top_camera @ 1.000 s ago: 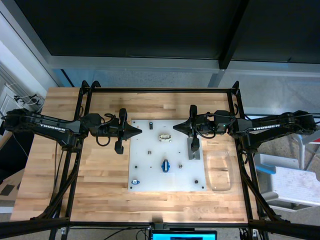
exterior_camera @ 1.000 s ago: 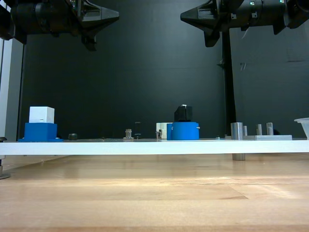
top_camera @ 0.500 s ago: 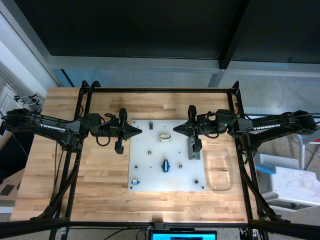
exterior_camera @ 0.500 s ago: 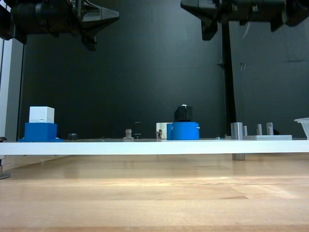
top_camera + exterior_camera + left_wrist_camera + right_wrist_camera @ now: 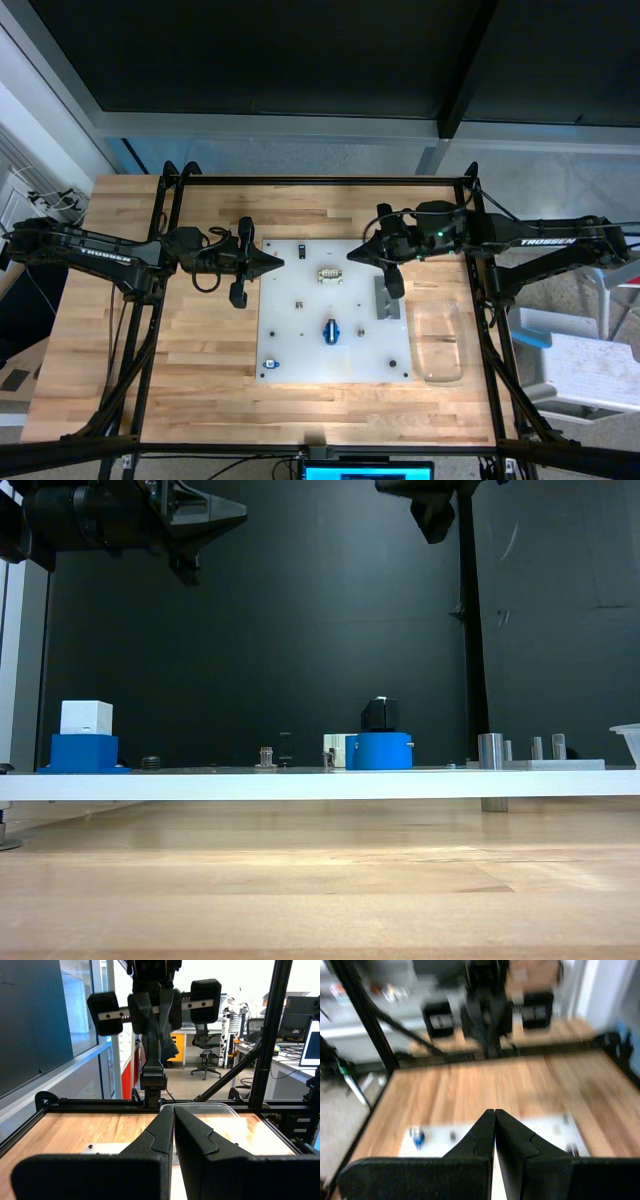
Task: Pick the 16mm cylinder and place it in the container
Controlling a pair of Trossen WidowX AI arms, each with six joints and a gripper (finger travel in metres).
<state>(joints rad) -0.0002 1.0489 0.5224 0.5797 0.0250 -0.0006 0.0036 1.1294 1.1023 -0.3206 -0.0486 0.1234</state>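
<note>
Worryingly, left gripper point(image 5: 278, 262) and right gripper point(image 5: 350, 256) are hovering over the board's point(image 5: 300, 345) left and right sides, jaws pressed together; descending unopened could topple the 16mm cylinder point(image 5: 490, 751).

Robotics laboratory, open-plan office type. Wooden bench point(image 5: 200, 370) in a black frame point(image 5: 320, 181) carrying a white task board point(image 5: 300, 345), left gripper point(image 5: 280, 261) high by its left edge, right gripper point(image 5: 350, 256) high over its far side. Beyond: office chair point(image 5: 205, 1046), desks point(image 5: 294, 1060), monitor point(image 5: 314, 1042).
</note>
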